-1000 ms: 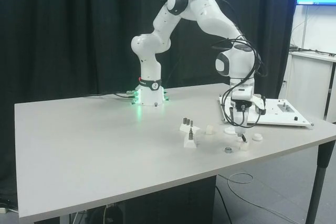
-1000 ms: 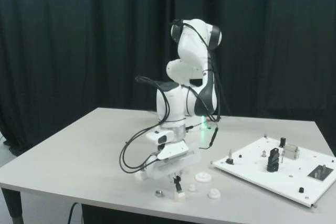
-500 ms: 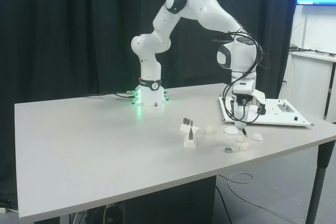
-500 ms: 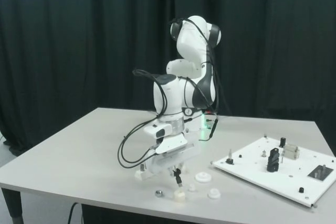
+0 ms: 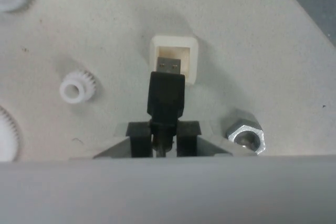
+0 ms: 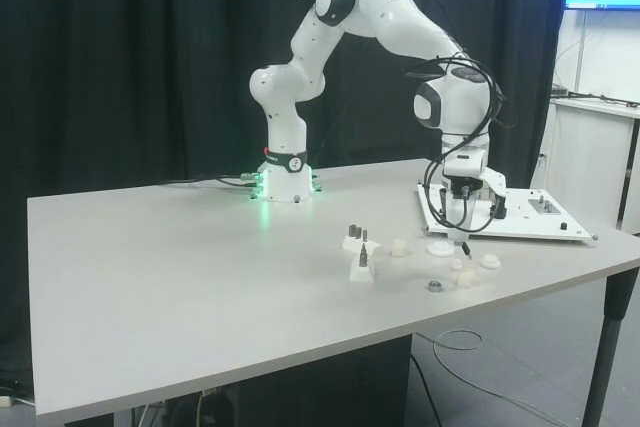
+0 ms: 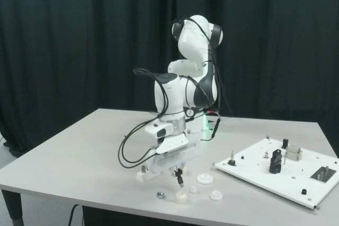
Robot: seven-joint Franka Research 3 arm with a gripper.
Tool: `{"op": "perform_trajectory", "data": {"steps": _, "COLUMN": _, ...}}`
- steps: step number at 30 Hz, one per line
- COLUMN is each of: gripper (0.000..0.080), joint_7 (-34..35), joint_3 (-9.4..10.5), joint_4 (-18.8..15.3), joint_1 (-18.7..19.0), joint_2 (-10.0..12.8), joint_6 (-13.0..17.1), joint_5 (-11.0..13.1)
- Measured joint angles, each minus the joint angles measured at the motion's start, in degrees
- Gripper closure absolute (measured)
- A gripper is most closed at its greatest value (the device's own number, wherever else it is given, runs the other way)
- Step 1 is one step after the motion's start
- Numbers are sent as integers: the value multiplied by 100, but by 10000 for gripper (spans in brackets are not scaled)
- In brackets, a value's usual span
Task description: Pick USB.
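Observation:
The USB plug (image 5: pixel 167 92) has a black body and a grey metal tip. It hangs in the air, clear of its white holder block (image 5: pixel 174 57), which stands on the table straight below it. My gripper (image 5: pixel 165 136) is shut on the plug's rear end, one black finger on each side. In the first room view the gripper (image 6: pixel 462 234) holds the USB plug (image 6: pixel 463 244) a little above the holder block (image 6: pixel 461 276) near the table's front right edge. From the second room camera the USB plug (image 7: pixel 180 178) shows above the holder block (image 7: pixel 181 197).
A metal nut (image 5: pixel 244 135) lies beside the holder, also seen as the nut (image 6: pixel 435 285). White gears (image 5: pixel 77 86) lie around it. A white board (image 6: pixel 530 217) with small parts sits to the right. White peg stands (image 6: pixel 361 265) are to the left.
The arm has risen and drawn the USB plug up out of the white holder block. The holder stays on the table.

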Motion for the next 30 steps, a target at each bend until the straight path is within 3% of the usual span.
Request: {"op": "perform_trajectory", "data": {"steps": 30, "gripper": 708, "joint_7": 146, "joint_3": -1, "joint_4": 43, "joint_1": 27, "joint_2": -3, "joint_6": -20, "joint_5": -4}}
